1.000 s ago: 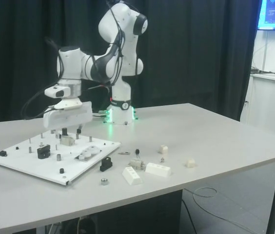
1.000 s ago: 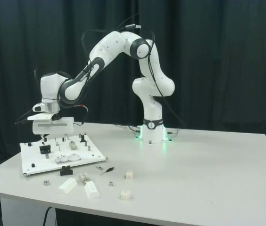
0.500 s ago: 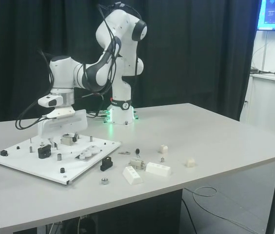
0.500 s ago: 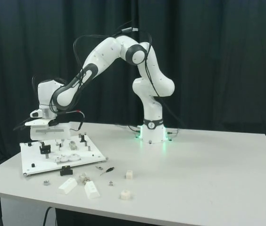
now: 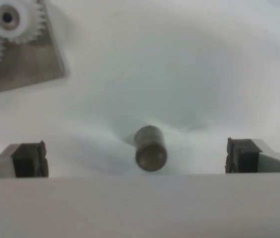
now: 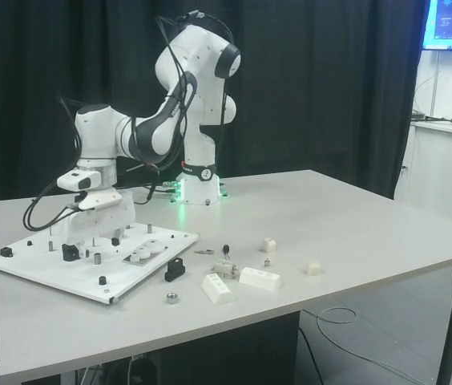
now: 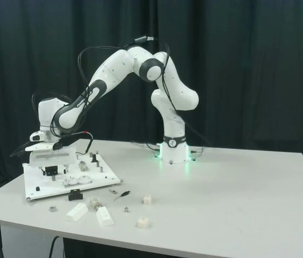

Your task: Remove round peg 4.

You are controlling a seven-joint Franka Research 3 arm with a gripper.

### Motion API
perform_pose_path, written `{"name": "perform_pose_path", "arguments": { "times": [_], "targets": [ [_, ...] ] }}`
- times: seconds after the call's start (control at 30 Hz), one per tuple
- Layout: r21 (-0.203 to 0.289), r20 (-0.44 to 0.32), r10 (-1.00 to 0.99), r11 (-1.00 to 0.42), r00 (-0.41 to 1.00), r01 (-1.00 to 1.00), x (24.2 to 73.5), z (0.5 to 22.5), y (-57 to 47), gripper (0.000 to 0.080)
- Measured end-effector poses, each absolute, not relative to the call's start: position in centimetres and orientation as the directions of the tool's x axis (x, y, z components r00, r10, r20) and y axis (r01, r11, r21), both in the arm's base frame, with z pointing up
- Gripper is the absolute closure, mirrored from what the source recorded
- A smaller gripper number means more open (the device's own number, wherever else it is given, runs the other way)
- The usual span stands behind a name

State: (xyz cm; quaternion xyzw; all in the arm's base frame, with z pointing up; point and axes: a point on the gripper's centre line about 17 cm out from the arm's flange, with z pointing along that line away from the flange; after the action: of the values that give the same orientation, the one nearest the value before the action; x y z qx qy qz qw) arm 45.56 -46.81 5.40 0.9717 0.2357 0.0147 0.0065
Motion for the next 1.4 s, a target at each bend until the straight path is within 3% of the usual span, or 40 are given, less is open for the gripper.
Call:
{"name": "perform_pose_path", "arguments": {
  "times": [0.73, 1.4],
  "targets": [
    [-0.007, 0.029, 0.528, -0.849, 0.849, 0.528, 45.8, 4.5, -47.8, 0.0003],
    [0.008, 0.075, 0.564, -0.825, 0.823, 0.565, 46.0, 3.6, -48.1, 0.0003]
  ]
}}
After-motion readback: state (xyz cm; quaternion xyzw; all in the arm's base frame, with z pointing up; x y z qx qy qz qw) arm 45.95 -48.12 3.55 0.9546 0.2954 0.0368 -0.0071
